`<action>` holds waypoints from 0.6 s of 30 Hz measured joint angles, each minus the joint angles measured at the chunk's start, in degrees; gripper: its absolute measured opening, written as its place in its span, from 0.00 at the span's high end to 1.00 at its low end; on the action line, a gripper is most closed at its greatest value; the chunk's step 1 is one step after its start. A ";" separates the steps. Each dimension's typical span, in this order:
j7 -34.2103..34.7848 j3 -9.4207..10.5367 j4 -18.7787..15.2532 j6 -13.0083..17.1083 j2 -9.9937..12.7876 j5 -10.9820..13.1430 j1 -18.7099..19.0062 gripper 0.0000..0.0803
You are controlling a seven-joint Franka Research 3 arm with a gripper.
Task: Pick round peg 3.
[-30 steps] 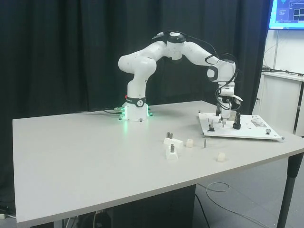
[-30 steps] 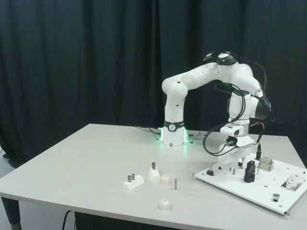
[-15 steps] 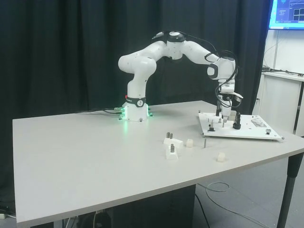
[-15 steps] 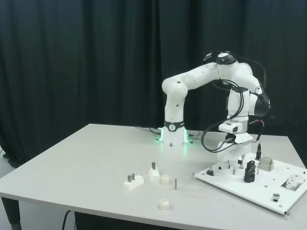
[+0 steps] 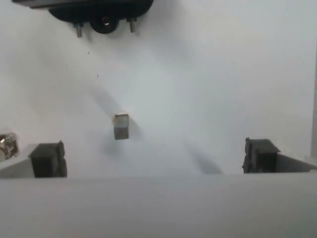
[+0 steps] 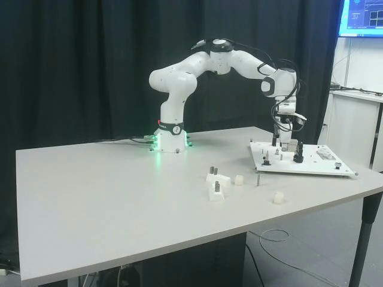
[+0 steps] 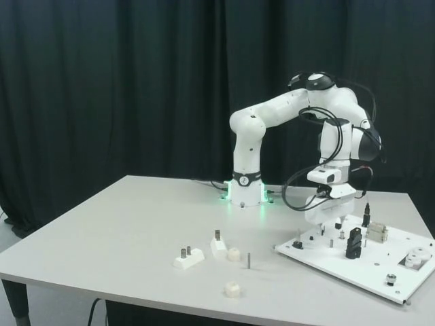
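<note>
A small grey round peg stands upright on the white board. It sits below my gripper, off-centre and nearer one fingertip. My jaws are open and hold nothing. From the room cameras, the gripper hangs a short way above the near-left part of the board. Short pegs stand on the board beneath it. I cannot tell which one is round peg 3.
A black fixture stands on the board beside the gripper, and another black part shows in the wrist view. Small white blocks and a thin upright pin stand on the grey table left of the board.
The arm has lifted the gripper up from just above the board and shifted it slightly toward the board's left edge. The pegs and blocks have not moved.
</note>
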 joint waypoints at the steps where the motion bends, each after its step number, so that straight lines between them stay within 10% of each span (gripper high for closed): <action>1: -0.01 -0.05 0.00 -0.01 0.00 -0.01 -0.03 0.00; 18: -0.30 -0.90 0.00 -0.83 0.00 -0.31 -0.39 0.00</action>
